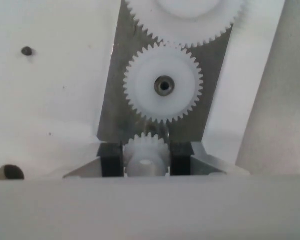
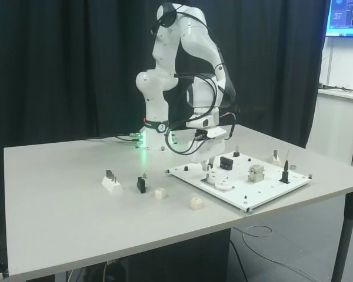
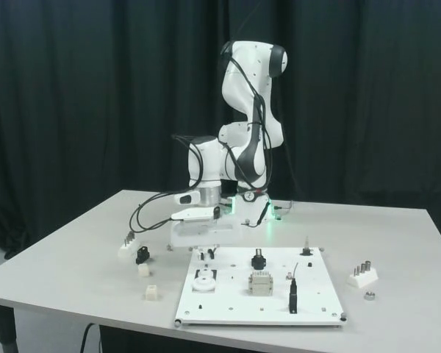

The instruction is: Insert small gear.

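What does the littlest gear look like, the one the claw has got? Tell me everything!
The small gear is white, plastic-looking, with fine teeth around its rim and a raised hub in the middle. It sits pinched between the claw's two black fingers, over the grey metal plate. Its teeth reach the middle gear; whether they mesh is unclear.

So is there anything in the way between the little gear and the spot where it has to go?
Nothing visible blocks it. The gripper is shut on the small gear, which hangs over the grey plate right beside the medium gear. The spot itself is hidden under the small gear, so the peg cannot be seen.
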Motion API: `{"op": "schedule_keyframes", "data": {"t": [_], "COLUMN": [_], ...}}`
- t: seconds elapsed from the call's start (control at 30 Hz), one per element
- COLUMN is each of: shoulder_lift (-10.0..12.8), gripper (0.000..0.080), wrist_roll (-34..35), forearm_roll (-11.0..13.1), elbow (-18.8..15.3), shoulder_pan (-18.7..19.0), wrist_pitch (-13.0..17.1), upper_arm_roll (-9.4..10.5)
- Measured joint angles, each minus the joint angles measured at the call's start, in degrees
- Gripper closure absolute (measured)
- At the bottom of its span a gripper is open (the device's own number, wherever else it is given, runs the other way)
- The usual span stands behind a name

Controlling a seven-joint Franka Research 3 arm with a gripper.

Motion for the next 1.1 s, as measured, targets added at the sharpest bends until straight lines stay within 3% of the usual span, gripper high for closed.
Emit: {"op": "schedule_keyframes", "data": {"t": [1.1], "shoulder_lift": [2.15], "gripper": [0.0606], "wrist_roll": [0.00], "forearm_roll": [0.07], "elbow": [1.07], "shoulder_pan": [0.01], "wrist_pitch": [-0.32], "upper_arm_roll": [0.30]}}
